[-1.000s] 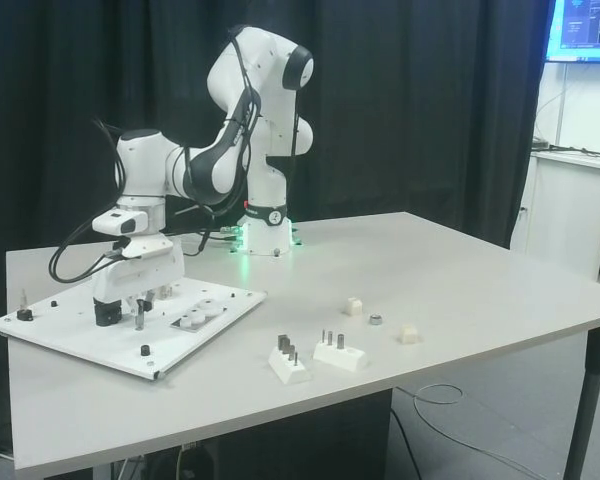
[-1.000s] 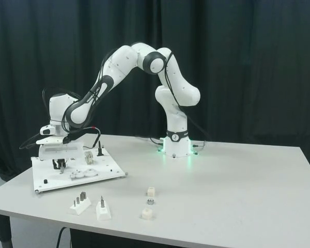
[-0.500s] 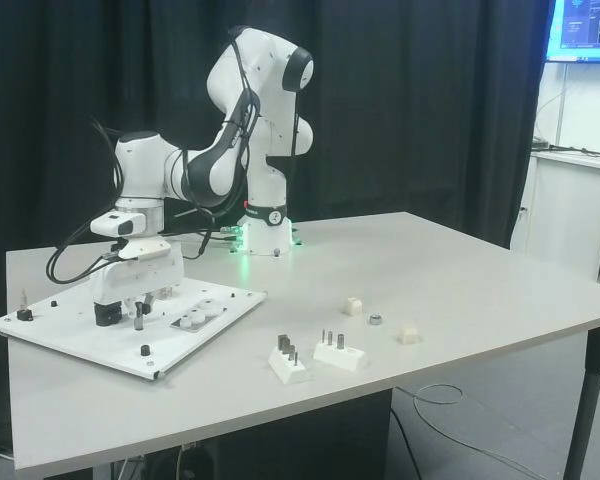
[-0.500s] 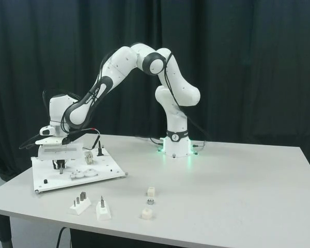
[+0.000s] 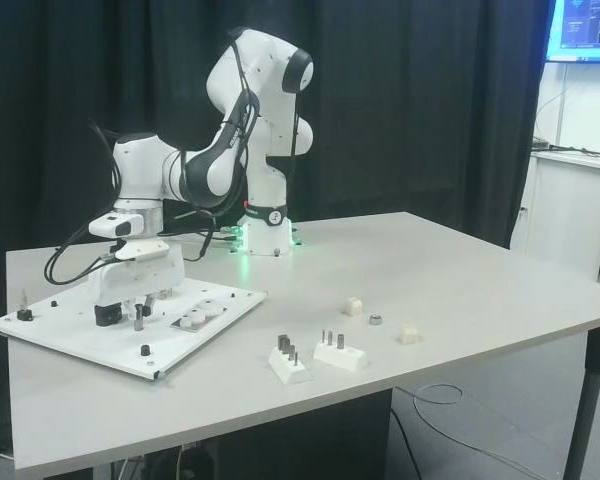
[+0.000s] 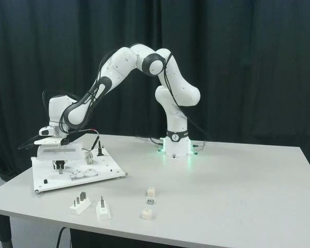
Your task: Insert round peg 4.
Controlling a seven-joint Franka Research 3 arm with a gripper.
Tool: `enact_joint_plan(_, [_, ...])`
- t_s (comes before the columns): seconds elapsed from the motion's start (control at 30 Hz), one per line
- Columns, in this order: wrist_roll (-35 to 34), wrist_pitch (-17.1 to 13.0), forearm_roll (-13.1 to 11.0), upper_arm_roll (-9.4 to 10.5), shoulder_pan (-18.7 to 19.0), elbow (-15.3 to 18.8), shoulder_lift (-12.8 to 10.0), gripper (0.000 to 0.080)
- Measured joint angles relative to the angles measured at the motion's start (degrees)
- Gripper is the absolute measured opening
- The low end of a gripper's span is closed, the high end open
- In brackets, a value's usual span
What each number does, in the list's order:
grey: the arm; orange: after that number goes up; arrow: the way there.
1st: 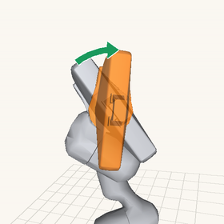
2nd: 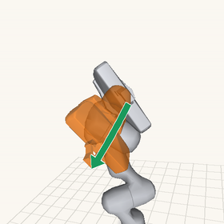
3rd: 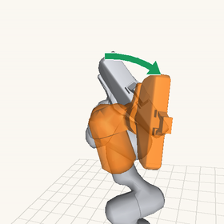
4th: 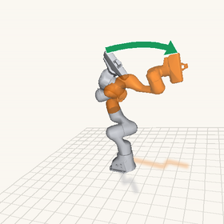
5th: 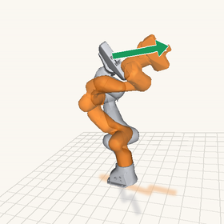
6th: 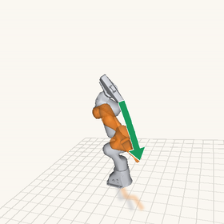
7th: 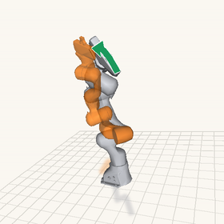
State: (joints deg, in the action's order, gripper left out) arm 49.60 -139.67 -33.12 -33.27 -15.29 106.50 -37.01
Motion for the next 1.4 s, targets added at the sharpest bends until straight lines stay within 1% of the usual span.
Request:
enact_joint_plan(0.5, [-1.09,1.10,-0.23,-0.02,-0.29,-1.08,-0.55,0.0153])
enact_joint_plan(0.83, [-1.14,3.09,-0.23,-0.04,-0.88,-2.24,-0.98,0.0153])
enact_joint_plan(1.4, [-1.13,3.56,-0.17,-0.07,-0.97,-2.33,-0.98,0.0153])
